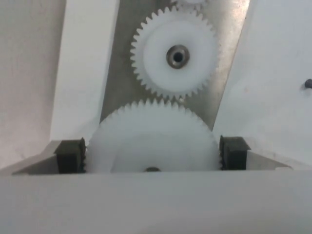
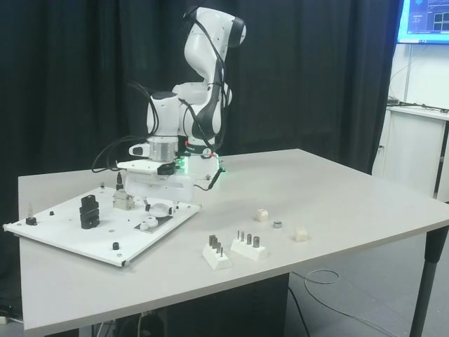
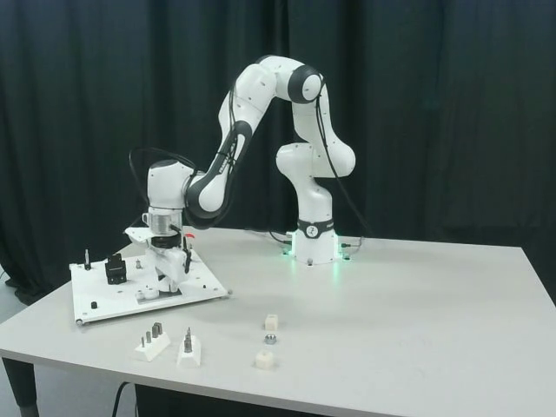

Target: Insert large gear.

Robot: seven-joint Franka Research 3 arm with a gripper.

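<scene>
The end effector [image 1: 153, 154] is closed on the large gear [image 1: 152, 139], its two black fingers [image 1: 69, 156] pressing the toothed rim from opposite sides. In the wrist view the held gear sits just beside a second white gear [image 1: 175, 53] already seated on a grey metal plate [image 1: 122, 73], and the teeth of the two look to be touching or nearly so. A dark spot shows at the middle of the held gear, but whether it is a shaft or a hole cannot be told.

From the room views, the end effector [image 2: 163, 203] hangs low over a white board [image 2: 63, 235] that lies flat at the near corner of the grey bench [image 2: 337, 203]. The board also carries a black block [image 2: 88, 211] and a few small pegs. Off the board, near the bench's front edge, stand two small white holders [image 2: 216, 255] with grey pins upright in them, and beyond them two small white cubes [image 2: 300, 234] and a little ring lie apart. Black curtains [image 3: 87, 104] close the room behind the white arm [image 3: 261, 104], whose base glows green.
</scene>
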